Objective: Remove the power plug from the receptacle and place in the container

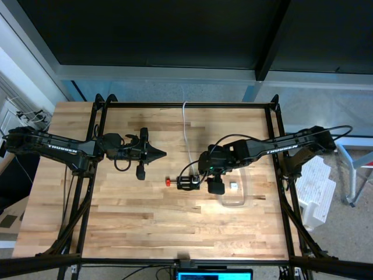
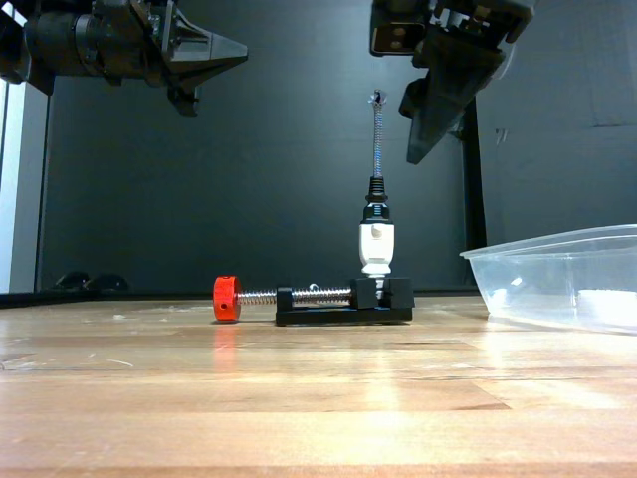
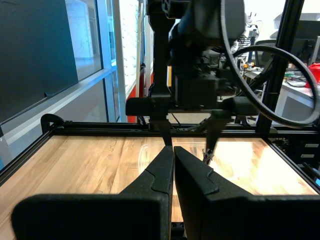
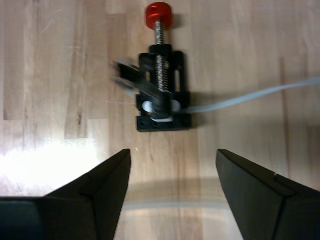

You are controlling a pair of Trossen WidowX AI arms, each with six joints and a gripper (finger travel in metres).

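The receptacle (image 2: 376, 244) is a white block standing upright in the small black vise (image 2: 343, 299), which has a red-orange knob (image 2: 226, 298). A cable rises from the top of the receptacle. A tiny whitish block, apparently the power plug (image 1: 233, 185), lies inside the clear container (image 1: 234, 204) just right of the vise. My right gripper (image 1: 217, 188) hangs open above the container's near-vise edge, with nothing between its fingers (image 4: 107, 175). In the right wrist view the vise (image 4: 161, 95) and the container rim (image 4: 175, 204) lie below it. My left gripper (image 1: 163, 154) hovers shut, high over the table's left middle.
The long white cable (image 1: 185, 125) runs from the vise toward the table's far edge. A black frame rail (image 1: 186, 105) borders the wooden table. The container wall (image 2: 557, 279) stands at the right in the low view.
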